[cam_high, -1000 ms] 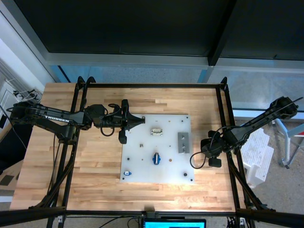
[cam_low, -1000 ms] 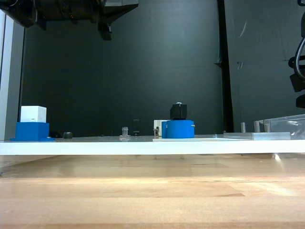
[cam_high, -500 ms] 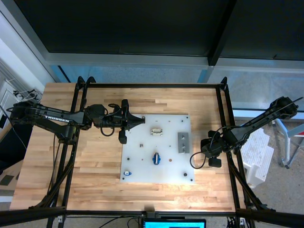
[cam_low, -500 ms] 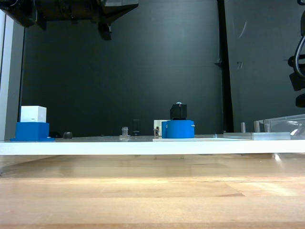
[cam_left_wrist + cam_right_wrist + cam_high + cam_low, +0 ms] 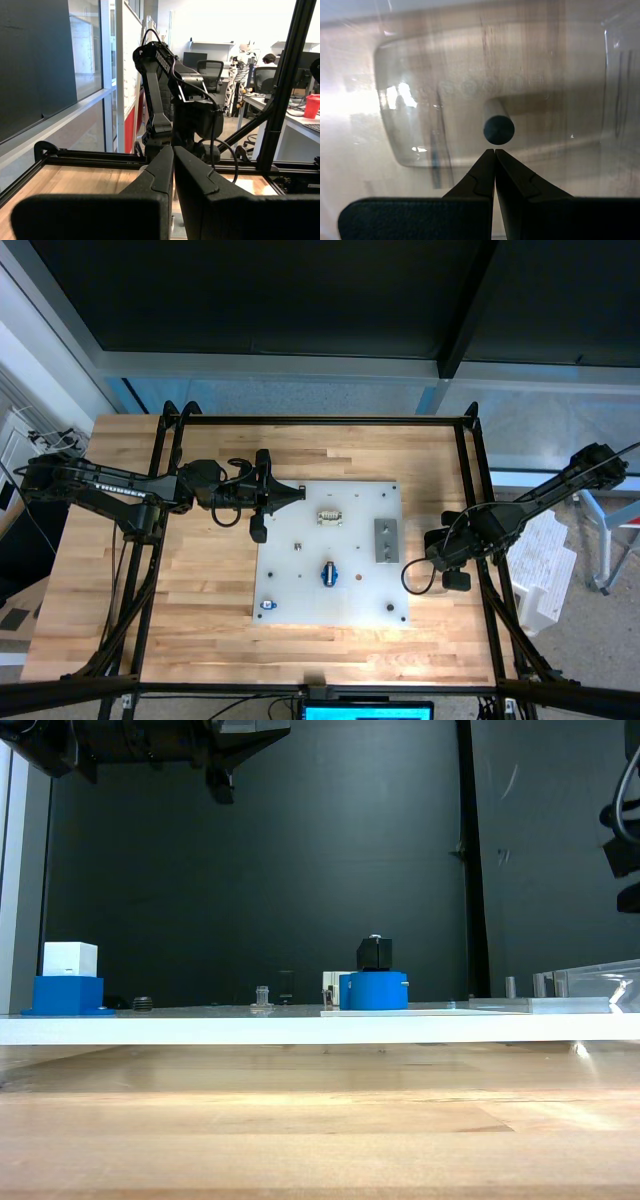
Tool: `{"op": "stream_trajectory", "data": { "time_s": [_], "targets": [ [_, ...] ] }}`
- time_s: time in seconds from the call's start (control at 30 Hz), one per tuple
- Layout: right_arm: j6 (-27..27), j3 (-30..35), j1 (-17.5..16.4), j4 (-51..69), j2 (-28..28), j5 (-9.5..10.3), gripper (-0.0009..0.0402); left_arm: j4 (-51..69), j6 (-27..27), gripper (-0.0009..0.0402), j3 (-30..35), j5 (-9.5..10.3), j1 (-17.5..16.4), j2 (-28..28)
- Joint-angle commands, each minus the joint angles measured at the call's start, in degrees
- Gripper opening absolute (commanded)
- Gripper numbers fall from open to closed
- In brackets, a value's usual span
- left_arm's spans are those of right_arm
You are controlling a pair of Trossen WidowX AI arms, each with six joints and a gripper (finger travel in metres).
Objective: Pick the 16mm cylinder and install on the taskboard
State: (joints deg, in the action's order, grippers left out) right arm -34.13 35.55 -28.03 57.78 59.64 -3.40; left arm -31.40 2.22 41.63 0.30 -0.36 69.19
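The 16mm cylinder stands on end inside a clear plastic tray, its dark round top facing the right wrist camera. My right gripper hangs above it, shut with nothing between its fingers, and the peg sits just past the tips. In the high view this gripper is off the right edge of the white taskboard. My left gripper is shut and empty, held level above the taskboard's far left corner.
The taskboard carries a grey metal block, a blue fitting, a beige connector and a small blue-and-white part. The clear tray lies at the board's right. A black frame borders the table.
My right gripper has risen a little above the tray. The left arm has not moved.
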Motion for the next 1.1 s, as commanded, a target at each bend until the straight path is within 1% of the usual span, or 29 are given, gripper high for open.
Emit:
{"op": "stream_trajectory", "data": {
  "time_s": [0.03, 0.37, 0.5, 1.0, 1.07, 1.1],
  "targets": [
    [0.0, 2.3, 0.0, 2.0, 0.0, 0.0, 0.0, 0.0, 0.0, 0.0001, 0.0, 0.0, 0.0, 0.0],
    [0.5, 11.0, -0.1, 10.3, -0.1, 0.0, 0.0, 0.0, 0.0, 0.0001, 0.0, 0.0, 0.0, 0.0],
    [0.5, 13.4, -0.1, 11.6, -0.1, -0.02, 0.0, 0.0, 0.0, 0.0001, 0.0, 0.0, 0.0, 0.0],
    [0.5, 13.3, -0.2, 11.9, -0.1, -0.13, 0.0, 0.0, 0.0, 0.0001, 0.0, 0.0, 0.0, 0.0],
    [0.5, 13.3, -0.2, 11.8, -0.1, -0.44, 0.0, 0.0, 0.0, 0.0001, 0.0, 0.0, 0.0, 0.0],
    [0.3, 13.3, -0.2, 11.8, -0.1, -1.14, 0.0001, 0.0, 0.0, 0.0001, 0.0, 0.0, 0.0, 0.0]
  ]
}}
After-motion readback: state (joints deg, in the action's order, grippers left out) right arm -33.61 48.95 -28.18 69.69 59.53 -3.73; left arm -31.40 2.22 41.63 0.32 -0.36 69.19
